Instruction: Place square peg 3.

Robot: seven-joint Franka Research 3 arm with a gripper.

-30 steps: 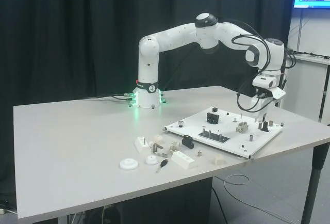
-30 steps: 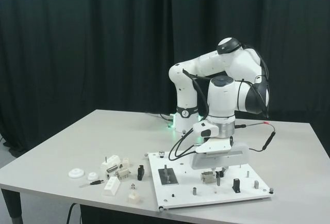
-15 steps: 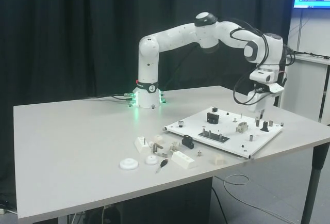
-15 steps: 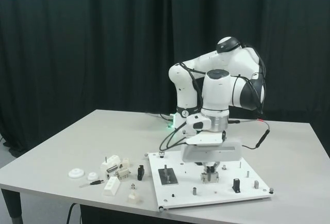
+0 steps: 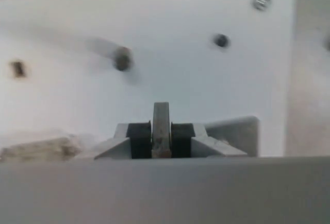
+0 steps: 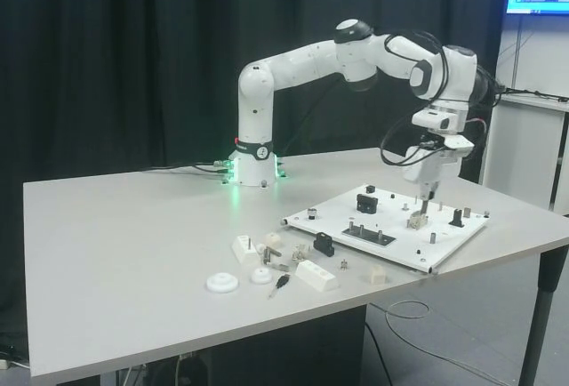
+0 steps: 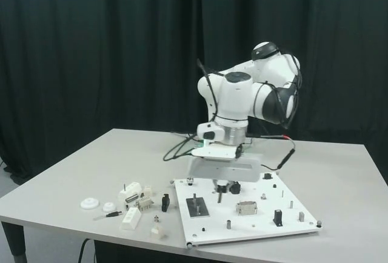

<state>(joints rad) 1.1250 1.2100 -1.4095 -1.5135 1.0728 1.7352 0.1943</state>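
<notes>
My gripper (image 5: 161, 137) is shut on a thin grey square peg (image 5: 161, 120) that stands upright between the black pads (image 5: 139, 140). In the first room view the gripper (image 6: 426, 190) hangs just above the white board (image 6: 444, 242), near a grey connector block (image 6: 415, 221). In the second room view the gripper (image 7: 219, 191) holds the peg (image 7: 219, 200) over the board's (image 7: 212, 229) middle, its tip close to the surface. The wrist view shows the board with a small square hole (image 5: 18, 68) and a round hole (image 5: 121, 59).
On the board stand a black bracket (image 6: 456, 217), a black block (image 6: 365, 201) and a grey plate with upright pins (image 6: 369, 236). Loose white gears (image 6: 222, 283), white blocks (image 6: 316, 274) and a black part (image 6: 324, 245) lie on the grey table beside the board.
The arm has swung from the board's outer end, near the black bracket, toward its middle, with the wrist turning. The peg has stayed in the gripper throughout.
</notes>
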